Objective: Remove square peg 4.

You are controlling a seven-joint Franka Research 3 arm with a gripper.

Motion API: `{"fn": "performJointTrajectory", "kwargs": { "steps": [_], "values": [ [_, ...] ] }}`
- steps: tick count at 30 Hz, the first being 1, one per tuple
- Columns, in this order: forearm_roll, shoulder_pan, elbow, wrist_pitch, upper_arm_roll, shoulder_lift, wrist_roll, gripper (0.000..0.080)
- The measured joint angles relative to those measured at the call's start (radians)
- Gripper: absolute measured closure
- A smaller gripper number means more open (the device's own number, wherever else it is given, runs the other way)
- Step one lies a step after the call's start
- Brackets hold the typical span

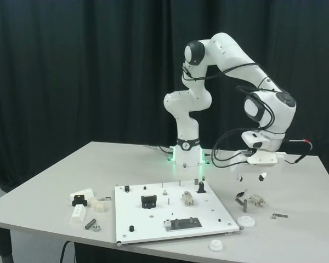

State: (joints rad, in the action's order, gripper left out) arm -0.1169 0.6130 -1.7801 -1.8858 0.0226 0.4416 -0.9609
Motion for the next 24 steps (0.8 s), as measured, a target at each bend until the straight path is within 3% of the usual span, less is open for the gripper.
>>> {"fn": "performJointTrajectory", "kwargs": {
  "steps": [12, 24],
  "values": [
    [0.0, -0.006, -0.174, -0.005, -0.004, -0.097, 0.002, 0.0003],
    [0.0, -0.015, -0.391, -0.116, -0.005, -0.222, 0.001, 0.0003]
  ]
}}
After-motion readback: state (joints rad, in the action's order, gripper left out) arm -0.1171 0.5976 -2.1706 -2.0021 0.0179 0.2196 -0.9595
